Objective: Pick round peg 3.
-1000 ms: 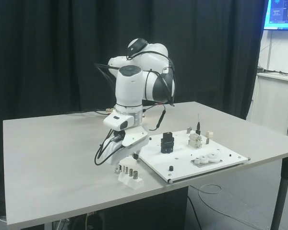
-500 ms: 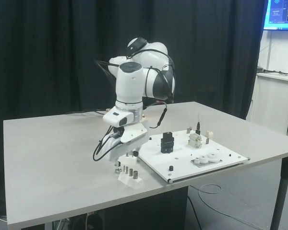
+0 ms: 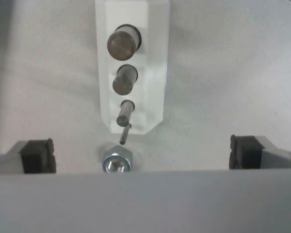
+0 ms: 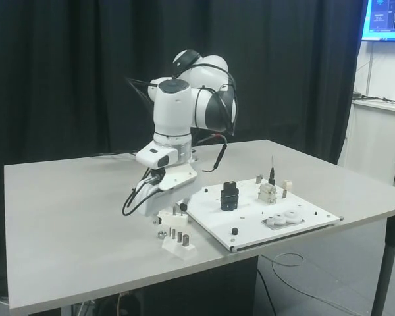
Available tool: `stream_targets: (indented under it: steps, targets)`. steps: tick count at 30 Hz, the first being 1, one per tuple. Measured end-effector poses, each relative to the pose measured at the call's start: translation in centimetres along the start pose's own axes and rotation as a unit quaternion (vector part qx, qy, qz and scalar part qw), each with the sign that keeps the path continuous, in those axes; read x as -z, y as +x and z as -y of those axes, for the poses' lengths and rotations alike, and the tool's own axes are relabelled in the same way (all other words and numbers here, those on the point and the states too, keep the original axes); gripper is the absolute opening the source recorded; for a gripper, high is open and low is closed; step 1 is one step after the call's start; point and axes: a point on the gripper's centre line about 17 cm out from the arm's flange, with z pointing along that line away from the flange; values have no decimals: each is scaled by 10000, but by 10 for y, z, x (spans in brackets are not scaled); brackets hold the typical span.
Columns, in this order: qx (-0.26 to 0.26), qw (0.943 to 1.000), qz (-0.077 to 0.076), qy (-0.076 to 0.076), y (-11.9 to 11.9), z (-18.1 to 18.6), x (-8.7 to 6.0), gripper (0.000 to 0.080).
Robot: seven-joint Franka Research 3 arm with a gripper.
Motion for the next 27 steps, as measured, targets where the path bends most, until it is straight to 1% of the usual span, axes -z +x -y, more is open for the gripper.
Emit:
stream_targets:
  steps: [10,17,27]
  targets:
    - [-57,10000,13,58,2,6,1,800]
    - [-84,9999,-6,90,7,10,0,800]
    - [-79,9999,-12,79,7,10,0,800]
